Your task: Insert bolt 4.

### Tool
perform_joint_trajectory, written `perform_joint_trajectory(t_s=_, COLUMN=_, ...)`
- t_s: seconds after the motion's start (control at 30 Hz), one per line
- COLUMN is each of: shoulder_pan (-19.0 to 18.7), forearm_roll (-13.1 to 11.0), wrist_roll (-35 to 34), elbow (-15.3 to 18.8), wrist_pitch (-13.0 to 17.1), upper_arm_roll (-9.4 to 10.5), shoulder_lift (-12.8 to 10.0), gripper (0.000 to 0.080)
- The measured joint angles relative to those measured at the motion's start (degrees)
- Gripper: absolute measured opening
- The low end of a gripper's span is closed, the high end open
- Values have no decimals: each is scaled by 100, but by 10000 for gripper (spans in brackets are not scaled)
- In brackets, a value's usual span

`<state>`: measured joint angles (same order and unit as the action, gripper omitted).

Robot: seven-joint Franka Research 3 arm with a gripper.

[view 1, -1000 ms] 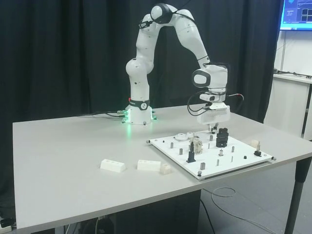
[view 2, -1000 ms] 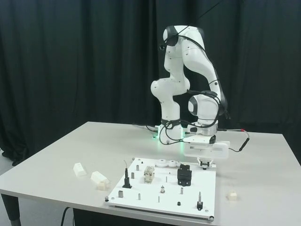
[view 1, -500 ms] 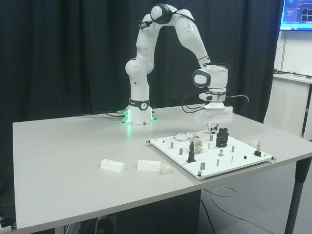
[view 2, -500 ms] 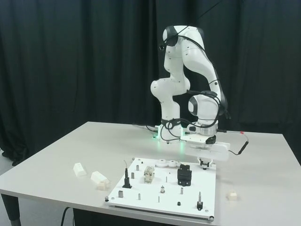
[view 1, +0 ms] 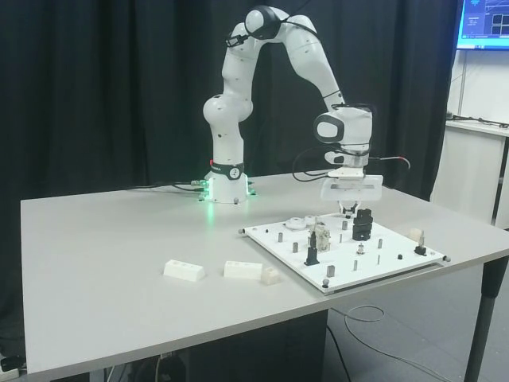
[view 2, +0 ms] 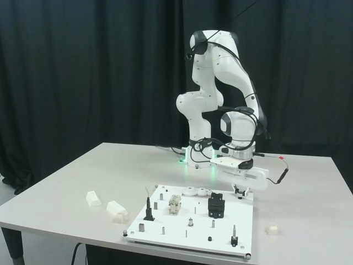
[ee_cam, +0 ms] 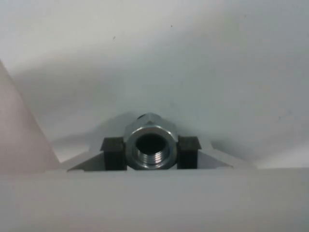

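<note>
My gripper (ee_cam: 150, 147) is shut on a grey metal bolt (ee_cam: 150, 144); its hollow threaded end faces the wrist camera between the two black pads (ee_cam: 112, 153). In the room views the gripper (view 1: 347, 208) hangs just above the far corner of the white board (view 1: 270, 235), next to a black block (view 1: 363, 225). From the second room view the gripper (view 2: 241, 193) sits over the board's (view 2: 245, 223) back edge. The bolt itself is too small to make out in the room views. Under the gripper the wrist view shows only plain white surface.
The board carries several small pegs, bolts and fixtures, among them a black block (view 2: 216, 205) and a black upright part (view 1: 311, 255). Three white blocks (view 1: 184, 270) (view 1: 242, 270) (view 1: 270, 276) lie on the grey table, and a small white piece (view 2: 271, 229) lies beside the board.
The hand has turned about its vertical axis over the same corner of the board, and the cable at the wrist has swung round with it. It still holds the bolt.
</note>
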<state>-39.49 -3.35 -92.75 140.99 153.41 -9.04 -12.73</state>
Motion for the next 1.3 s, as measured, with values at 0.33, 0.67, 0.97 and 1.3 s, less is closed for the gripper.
perform_joint_trajectory(t_s=0.33, shoulder_pan=104, forearm_roll=-3, wrist_roll=-35, elbow=-10, wrist_pitch=-11, upper_arm_roll=93, shoulder_lift=1, gripper=224)
perform_joint_trajectory(t_s=0.67, shoulder_pan=118, forearm_roll=29, wrist_roll=62, elbow=-12, wrist_pitch=5, upper_arm_roll=99, shoulder_lift=1, gripper=224)
perform_joint_trajectory(t_s=0.97, shoulder_pan=151, forearm_roll=42, wrist_roll=82, elbow=-11, wrist_pitch=16, upper_arm_roll=132, shoulder_lift=-1, gripper=224)
perform_joint_trajectory(t_s=1.3, shoulder_pan=184, forearm_roll=45, wrist_roll=124, elbow=-12, wrist_pitch=82, upper_arm_roll=162, shoulder_lift=-7, gripper=276)
